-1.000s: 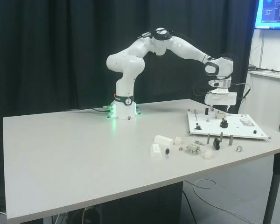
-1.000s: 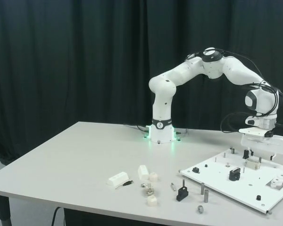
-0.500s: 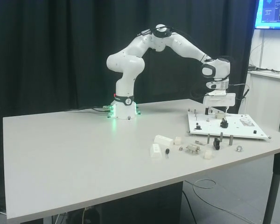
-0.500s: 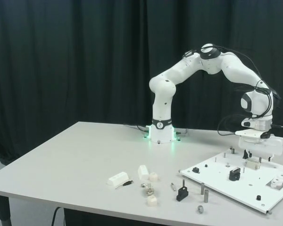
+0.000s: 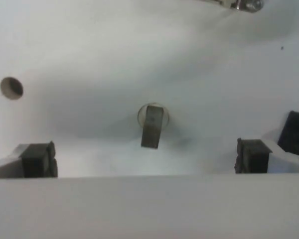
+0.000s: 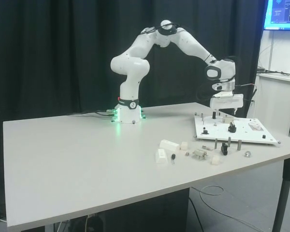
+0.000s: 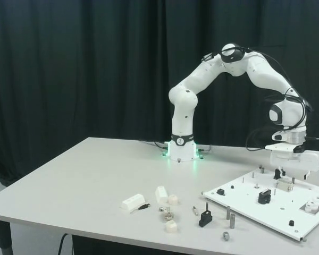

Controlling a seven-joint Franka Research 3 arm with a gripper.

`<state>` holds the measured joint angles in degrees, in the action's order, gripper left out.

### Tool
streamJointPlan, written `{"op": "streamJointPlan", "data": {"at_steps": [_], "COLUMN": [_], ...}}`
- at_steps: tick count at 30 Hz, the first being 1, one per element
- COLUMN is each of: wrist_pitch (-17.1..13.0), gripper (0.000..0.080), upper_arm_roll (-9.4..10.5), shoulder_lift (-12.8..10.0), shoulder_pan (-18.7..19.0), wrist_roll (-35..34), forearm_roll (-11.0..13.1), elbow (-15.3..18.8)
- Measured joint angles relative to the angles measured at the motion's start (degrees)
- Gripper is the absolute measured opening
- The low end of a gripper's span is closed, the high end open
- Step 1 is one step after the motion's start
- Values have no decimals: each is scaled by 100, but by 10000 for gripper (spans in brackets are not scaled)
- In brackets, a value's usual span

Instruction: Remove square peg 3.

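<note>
two black fingertips (image 5: 39, 159) of the tool (image 5: 144, 160) spread wide in the wrist view, holding nothing, with the dark square peg (image 5: 152, 126) standing between them in its round socket on the white board (image 5: 89, 59). centred in the gap, touching neither pad. judged to be the approach step, grasp not yet made. next move calls for lowering straight over the peg, closing on its flat sides, then pulling up along its axis without tilting.

from the first room view, tool (image 6: 225, 109) hanging just above the far edge of the board (image 6: 251, 137), itself on the grey counter (image 6: 87, 150). peg too small to pick out here among the board's small dark posts; loose white blocks (image 6: 168, 144) lying well apart from it on the counter.

from the second room view, tool (image 7: 292, 169) low over the back of the board (image 7: 244, 204), near a short black post (image 7: 277, 173); cannot tell whether that is the peg. spread of the fingers not readable here.
</note>
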<state>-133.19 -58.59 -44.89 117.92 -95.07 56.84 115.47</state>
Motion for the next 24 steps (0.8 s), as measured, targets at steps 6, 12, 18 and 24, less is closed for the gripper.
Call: {"op": "streamJointPlan", "data": {"at_steps": [6,12,18,24], "wrist_pitch": [-98,-157,-260,-364], "gripper": [800,800,800,800], "upper_arm_roll": [148,244,348,475], "shoulder_lift": [238,299,299,298], "shoulder_pan": [-66,-98,-146,-243], "wrist_roll": [-488,-869,-1069,-1190], "forearm_roll": [-537,-904,-1042,-1047], "elbow": [11,10,10,9]}}
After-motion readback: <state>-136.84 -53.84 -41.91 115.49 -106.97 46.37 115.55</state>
